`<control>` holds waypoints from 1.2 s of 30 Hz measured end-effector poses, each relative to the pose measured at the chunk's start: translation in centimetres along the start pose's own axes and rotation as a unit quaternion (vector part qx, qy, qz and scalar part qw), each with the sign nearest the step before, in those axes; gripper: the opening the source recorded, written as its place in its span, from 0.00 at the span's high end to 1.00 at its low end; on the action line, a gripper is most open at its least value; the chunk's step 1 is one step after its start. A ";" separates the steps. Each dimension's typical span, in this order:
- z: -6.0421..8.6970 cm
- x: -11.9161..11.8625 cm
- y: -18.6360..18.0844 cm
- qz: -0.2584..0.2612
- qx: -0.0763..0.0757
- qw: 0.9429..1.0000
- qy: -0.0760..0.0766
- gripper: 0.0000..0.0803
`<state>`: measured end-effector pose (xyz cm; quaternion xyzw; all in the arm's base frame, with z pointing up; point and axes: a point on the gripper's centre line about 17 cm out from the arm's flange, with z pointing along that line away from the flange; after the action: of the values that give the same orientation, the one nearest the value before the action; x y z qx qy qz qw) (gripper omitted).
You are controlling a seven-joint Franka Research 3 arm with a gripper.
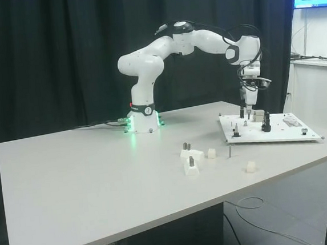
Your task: Insert square peg 2.
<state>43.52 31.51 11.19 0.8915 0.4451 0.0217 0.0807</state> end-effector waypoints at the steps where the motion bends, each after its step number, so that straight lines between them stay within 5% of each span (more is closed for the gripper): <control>1: 0.1 -0.1 0.0 -0.006 -0.001 1.000 -0.002 0.91; 16: 0.8 0.0 -0.8 -0.046 0.002 0.999 -0.009 0.91; 36: 2.0 1.1 -3.0 -0.042 0.028 0.999 0.008 0.91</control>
<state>42.04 33.88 8.74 0.8738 0.4832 0.0126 0.0534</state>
